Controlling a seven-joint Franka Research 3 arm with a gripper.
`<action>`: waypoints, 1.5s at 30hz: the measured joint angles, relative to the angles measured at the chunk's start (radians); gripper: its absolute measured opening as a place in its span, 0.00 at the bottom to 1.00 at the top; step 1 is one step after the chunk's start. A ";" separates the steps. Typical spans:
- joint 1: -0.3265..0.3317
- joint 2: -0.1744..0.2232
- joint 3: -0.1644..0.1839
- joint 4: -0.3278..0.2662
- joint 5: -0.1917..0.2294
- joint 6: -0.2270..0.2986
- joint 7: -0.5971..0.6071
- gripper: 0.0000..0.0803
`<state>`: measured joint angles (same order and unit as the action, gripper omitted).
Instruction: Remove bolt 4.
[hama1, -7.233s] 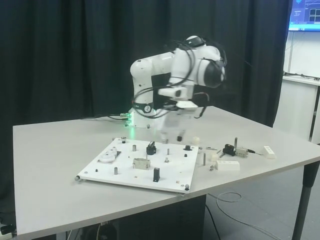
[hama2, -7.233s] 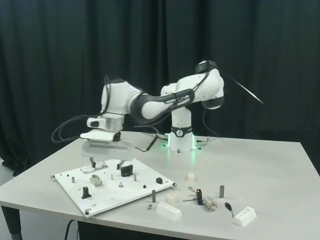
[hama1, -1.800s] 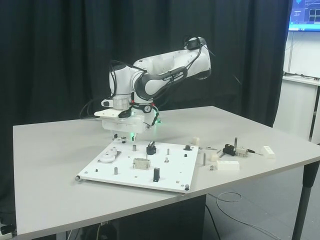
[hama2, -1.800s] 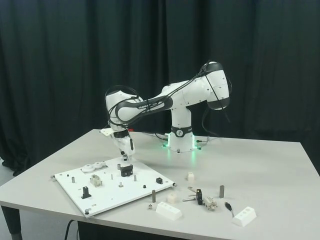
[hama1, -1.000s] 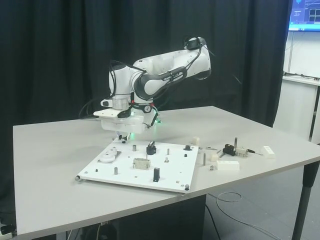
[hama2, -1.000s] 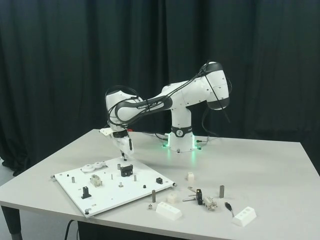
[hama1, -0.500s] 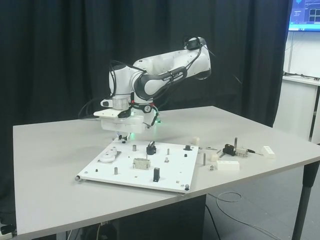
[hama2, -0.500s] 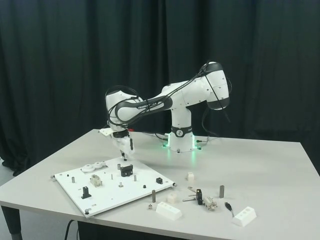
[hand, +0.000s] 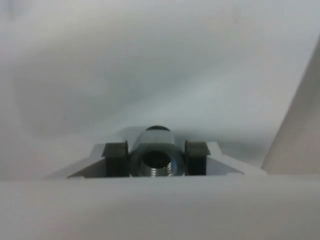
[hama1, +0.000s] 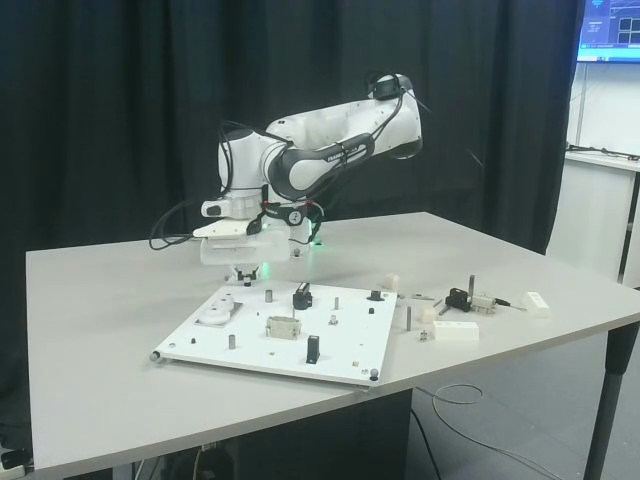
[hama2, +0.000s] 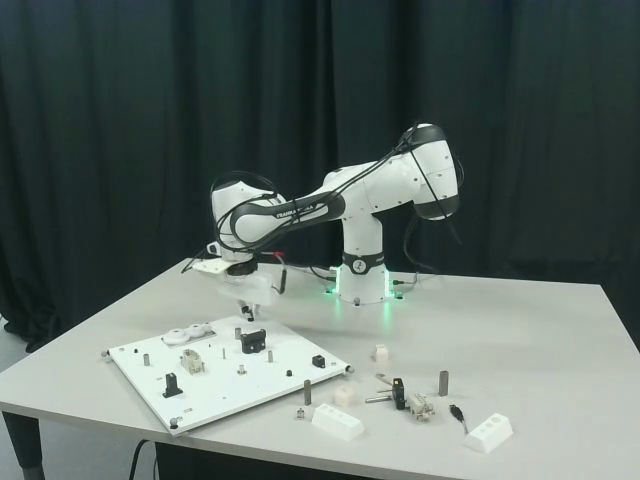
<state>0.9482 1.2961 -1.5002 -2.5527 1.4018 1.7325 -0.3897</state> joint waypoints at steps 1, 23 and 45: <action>0.000 0.000 0.000 0.000 0.000 0.000 -0.035 0.30; 0.001 0.000 -0.001 -0.001 0.000 -0.002 -0.616 0.30; 0.001 0.000 -0.002 -0.002 0.001 -0.002 -1.178 0.30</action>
